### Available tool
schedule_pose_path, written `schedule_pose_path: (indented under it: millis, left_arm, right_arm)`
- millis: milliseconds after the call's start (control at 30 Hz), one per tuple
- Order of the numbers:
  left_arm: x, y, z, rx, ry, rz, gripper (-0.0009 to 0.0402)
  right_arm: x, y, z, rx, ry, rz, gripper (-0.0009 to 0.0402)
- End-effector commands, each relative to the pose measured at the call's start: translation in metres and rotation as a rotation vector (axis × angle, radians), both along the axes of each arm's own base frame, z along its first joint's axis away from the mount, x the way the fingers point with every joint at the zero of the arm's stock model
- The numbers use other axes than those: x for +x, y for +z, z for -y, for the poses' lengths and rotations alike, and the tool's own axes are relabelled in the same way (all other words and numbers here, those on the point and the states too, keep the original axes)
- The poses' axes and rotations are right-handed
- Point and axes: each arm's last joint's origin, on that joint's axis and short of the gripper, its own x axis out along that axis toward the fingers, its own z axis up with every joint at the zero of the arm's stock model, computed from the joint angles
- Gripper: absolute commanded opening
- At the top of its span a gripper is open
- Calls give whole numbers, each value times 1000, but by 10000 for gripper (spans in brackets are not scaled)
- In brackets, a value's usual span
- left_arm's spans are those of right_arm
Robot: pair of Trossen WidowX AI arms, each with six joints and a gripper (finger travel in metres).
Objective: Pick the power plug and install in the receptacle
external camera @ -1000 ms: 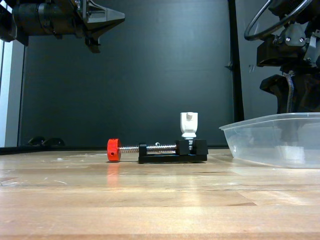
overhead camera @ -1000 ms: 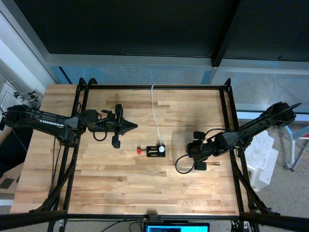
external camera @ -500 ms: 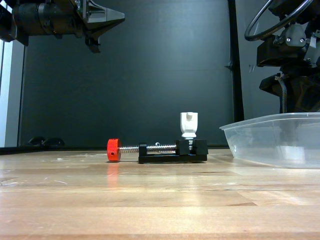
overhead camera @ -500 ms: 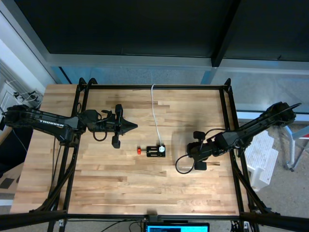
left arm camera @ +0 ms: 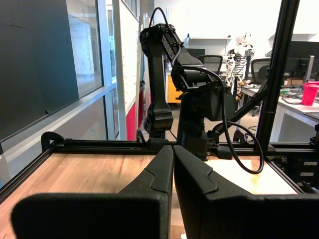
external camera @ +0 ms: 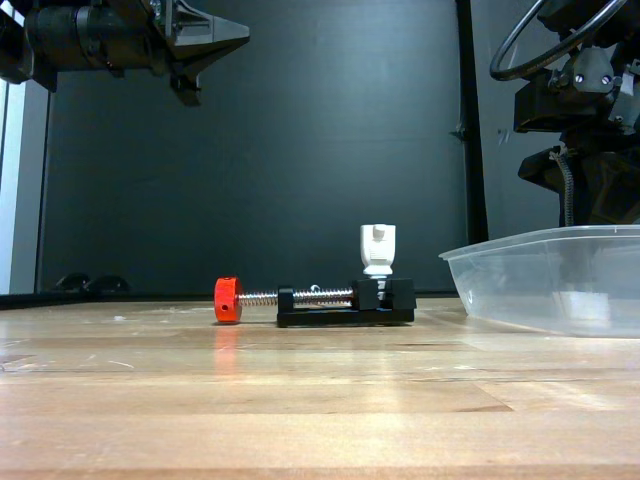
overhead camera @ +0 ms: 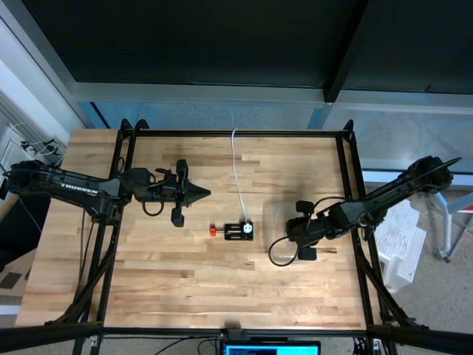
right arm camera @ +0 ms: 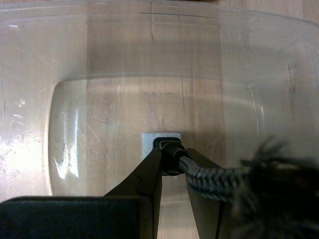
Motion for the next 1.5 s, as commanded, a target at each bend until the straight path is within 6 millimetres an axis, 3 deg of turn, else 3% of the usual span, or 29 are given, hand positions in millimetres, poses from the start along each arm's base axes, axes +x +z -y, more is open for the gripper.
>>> schedule_pose_path:
  millis: [33, 567, 1000, 1200, 1500]
  left_arm:
    - [0, 0, 0, 0, 0, 0, 0]
    - [0, 0, 0, 0, 0, 0, 0]
    - [0, 0, 0, 0, 0, 0, 0]
    - [0, 0, 0, 0, 0, 0, 0]
    - [0, 0, 0, 0, 0, 0, 0]
  right_arm:
    - [0, 0, 0, -2, 3, 2, 0]
    - [-3, 12, 1, 3, 1, 17, 0]
    - [-4, 65, 3, -41, -1, 50, 0]
    - [-5, 76, 4, -42, 0, 57, 0]
    - [18, 81, 0, -79, 3, 62, 0]
